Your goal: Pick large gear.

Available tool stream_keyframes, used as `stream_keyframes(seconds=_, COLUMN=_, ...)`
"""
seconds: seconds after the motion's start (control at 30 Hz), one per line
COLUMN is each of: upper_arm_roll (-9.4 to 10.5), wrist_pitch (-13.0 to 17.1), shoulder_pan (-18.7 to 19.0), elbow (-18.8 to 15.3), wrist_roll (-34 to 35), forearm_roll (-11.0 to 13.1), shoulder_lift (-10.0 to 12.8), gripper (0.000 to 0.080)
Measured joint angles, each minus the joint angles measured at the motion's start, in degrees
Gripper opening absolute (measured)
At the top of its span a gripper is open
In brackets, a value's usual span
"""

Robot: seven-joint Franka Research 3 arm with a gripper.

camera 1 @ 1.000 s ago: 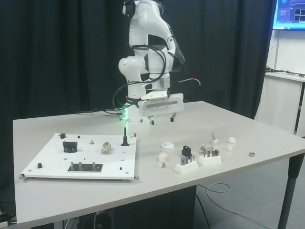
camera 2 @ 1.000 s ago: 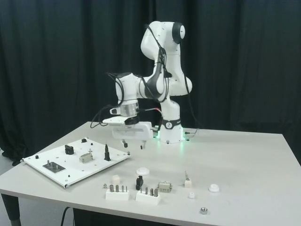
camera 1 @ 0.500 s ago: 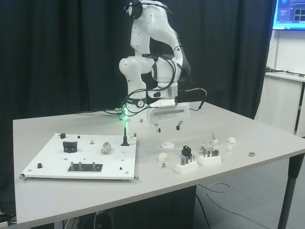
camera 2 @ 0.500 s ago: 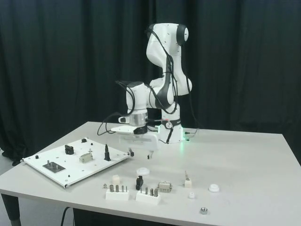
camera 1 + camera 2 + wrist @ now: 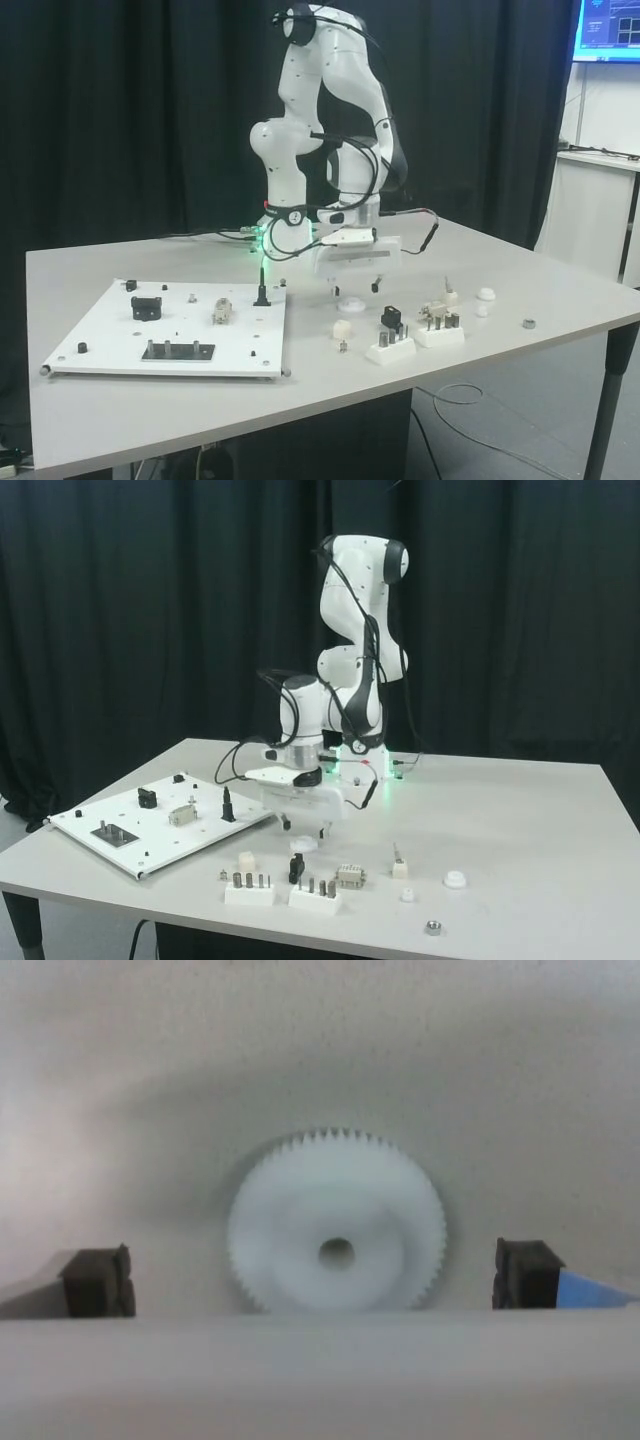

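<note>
Open gripper hanging over the large white gear

Wrist view: the large gear [image 5: 336, 1225] lies flat on the grey table [image 5: 500, 1080], with small teeth all round and a hole in the middle. It sits between the two black fingertips [image 5: 97, 1281], which are spread wide and do not touch it. First room view: the white arm bends down and the gripper [image 5: 354, 289] hangs just above the gear [image 5: 350, 303], near the white board [image 5: 170, 330] and the small parts holders [image 5: 391, 347]. Second room view: the gripper [image 5: 304, 827] is low over the gear [image 5: 303, 845], behind a small white gear [image 5: 246, 860] at the table's front
</note>
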Motion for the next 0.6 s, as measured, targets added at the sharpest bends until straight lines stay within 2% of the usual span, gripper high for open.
stream_keyframes(seconds=0.3, upper_arm_roll=0.17, wrist_pitch=1.1, shoulder_pan=-0.1, elbow=0.0, wrist_roll=0.0, forearm_roll=0.3, shoulder_lift=1.6, gripper=0.0800)
stream_keyframes(seconds=0.6, upper_arm_roll=0.17, wrist_pitch=1.4, shoulder_pan=-0.3, elbow=0.1, wrist_roll=0.0, forearm_roll=2.2, shoulder_lift=2.5, gripper=0.0800)
